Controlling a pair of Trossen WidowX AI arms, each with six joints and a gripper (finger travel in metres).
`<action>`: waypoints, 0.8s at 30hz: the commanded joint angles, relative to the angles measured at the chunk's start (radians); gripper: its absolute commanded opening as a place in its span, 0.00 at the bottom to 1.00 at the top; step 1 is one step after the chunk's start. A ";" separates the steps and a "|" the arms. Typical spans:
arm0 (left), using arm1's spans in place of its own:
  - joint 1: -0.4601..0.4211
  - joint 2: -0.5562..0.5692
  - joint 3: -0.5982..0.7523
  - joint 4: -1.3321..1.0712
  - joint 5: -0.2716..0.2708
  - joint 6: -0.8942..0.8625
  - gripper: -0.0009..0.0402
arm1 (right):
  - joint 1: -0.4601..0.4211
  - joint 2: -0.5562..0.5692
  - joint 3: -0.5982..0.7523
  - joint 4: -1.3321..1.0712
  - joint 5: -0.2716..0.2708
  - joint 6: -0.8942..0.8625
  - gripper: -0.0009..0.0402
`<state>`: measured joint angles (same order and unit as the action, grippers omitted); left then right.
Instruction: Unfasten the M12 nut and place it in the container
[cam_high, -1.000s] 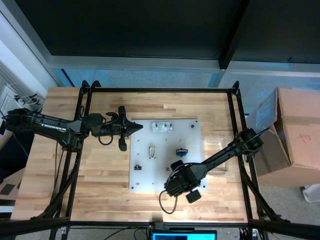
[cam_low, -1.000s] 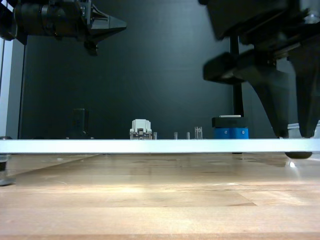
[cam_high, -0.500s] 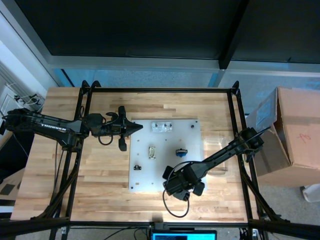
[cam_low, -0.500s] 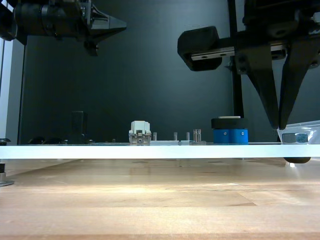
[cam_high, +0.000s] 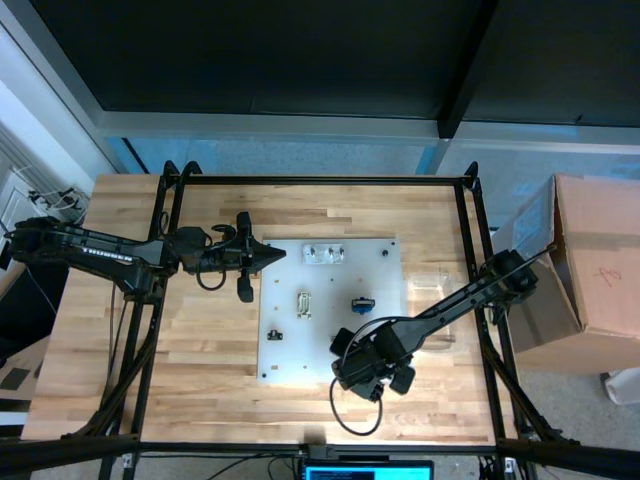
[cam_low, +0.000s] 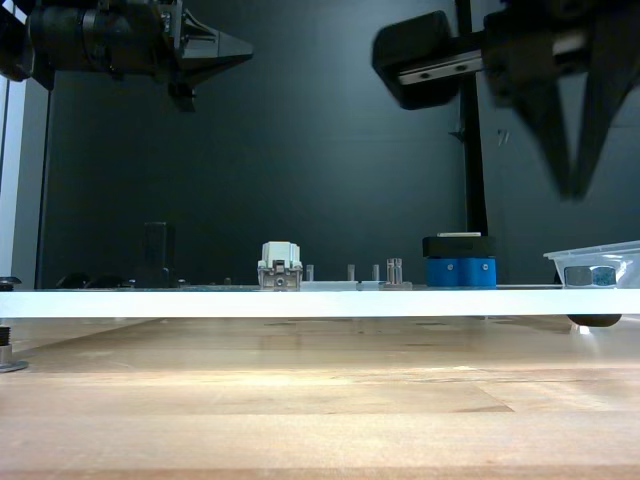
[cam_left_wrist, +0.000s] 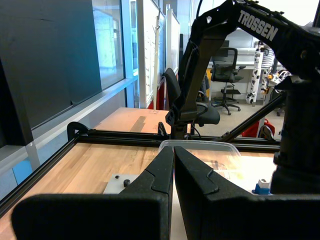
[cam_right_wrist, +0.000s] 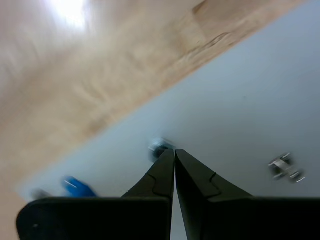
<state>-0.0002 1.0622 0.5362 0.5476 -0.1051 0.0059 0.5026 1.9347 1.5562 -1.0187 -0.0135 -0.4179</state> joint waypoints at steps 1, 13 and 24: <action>0.000 0.000 0.000 0.000 0.000 0.000 0.02 | 0.000 -0.011 -0.004 -0.003 -0.049 0.347 0.02; 0.000 0.000 0.000 0.000 0.000 0.000 0.02 | 0.000 -0.056 -0.168 0.126 -0.086 0.815 0.02; 0.000 0.000 0.000 0.000 0.000 0.000 0.02 | -0.001 -0.047 -0.208 0.179 -0.084 0.859 0.02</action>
<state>-0.0002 1.0622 0.5362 0.5472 -0.1051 0.0063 0.5018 1.8801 1.3479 -0.8413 -0.0990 0.4416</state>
